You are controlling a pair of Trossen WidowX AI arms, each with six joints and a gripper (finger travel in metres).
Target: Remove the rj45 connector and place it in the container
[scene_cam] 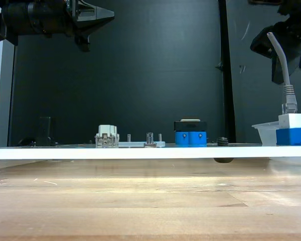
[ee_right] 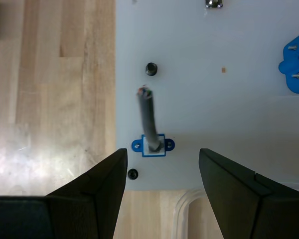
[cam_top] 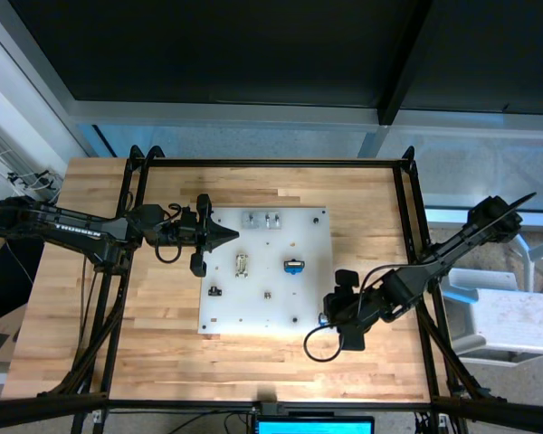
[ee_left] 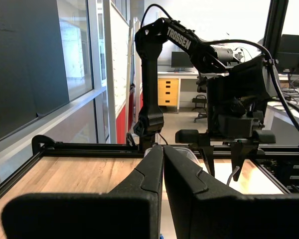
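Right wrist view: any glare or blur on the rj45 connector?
Right wrist view: rj45 connector in focus, evenly lit, under the open right gripper; glare only on wood. Left wrist view: backlit; shut left gripper, high over the board's edge, looks dark.

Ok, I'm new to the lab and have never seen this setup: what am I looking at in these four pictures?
Two robot arms stand at the edges of a wooden table. One picture looks down from above, one looks level along the table, and two come from cameras on the arms' wrists. A white board lies on it, carrying small connectors. The left gripper hovers shut above the board's left part, holding nothing. The right gripper is open, directly above the rj45 connector, a small blue-and-white plug with a grey cable stub, seated in the board. The clear container lies beside that corner of the board.
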